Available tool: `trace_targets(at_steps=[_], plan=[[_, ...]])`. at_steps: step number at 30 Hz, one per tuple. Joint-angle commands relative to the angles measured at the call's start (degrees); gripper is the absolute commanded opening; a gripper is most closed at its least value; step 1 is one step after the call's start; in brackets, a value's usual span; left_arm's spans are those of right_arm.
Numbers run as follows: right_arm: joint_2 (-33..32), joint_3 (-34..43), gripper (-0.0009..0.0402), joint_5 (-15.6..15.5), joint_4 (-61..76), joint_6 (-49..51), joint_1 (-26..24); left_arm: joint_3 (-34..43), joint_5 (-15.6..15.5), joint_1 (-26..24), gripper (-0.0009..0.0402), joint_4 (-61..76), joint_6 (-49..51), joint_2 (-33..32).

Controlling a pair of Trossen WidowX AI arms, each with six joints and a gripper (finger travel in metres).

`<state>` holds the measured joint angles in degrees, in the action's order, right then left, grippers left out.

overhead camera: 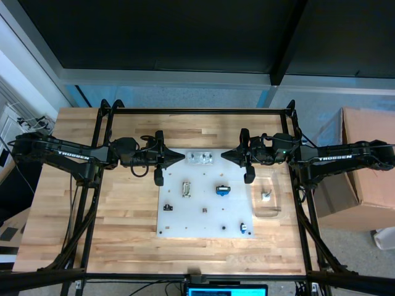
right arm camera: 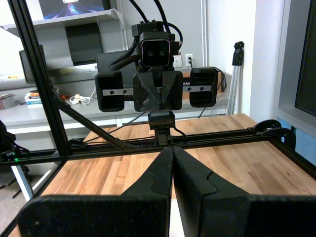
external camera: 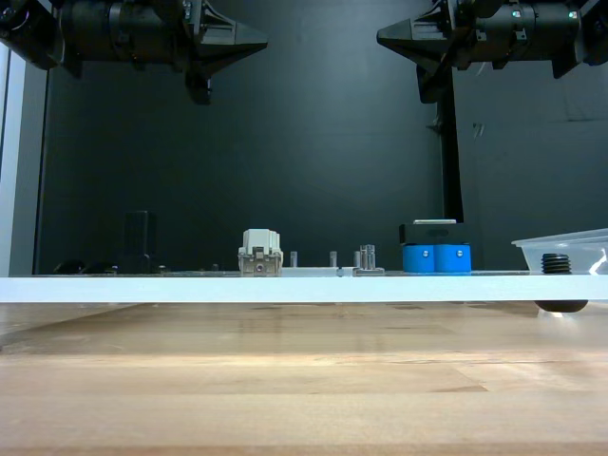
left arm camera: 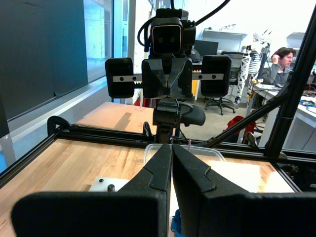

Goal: Pick the RJ45 connector and install on the taskboard

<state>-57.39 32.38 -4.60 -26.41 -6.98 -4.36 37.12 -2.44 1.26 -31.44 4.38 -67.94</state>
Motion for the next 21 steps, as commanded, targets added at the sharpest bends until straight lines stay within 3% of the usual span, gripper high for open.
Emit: trace_targets(at_steps=[1, 12, 15, 21], plan=[[-0.04, 0.00, 0.0000, 0.07, -0.04, -0.02, 0.00, 0.00, 0.02, 0.00, 0.0000, -0.02, 0.00, -0.02], [0.07, 0.09, 0.0000, 0.74, 0.87, -0.31, 0.02, 0.00, 0.02, 0.02, 0.0000, -0.02, 0.00, -0.02], [1.42, 2.12, 0.0000, 2.21, 10.56, 0.04, 0.26, 0.00, 0.02, 0.00, 0.0000, 0.00, 0.00, -0.02], [7.67, 5.38, 0.0000, 2.12, 32.87, -0.02, 1.99, 0.00, 0.02, 0.02, 0.0000, -0.02, 0.00, -0.02]])
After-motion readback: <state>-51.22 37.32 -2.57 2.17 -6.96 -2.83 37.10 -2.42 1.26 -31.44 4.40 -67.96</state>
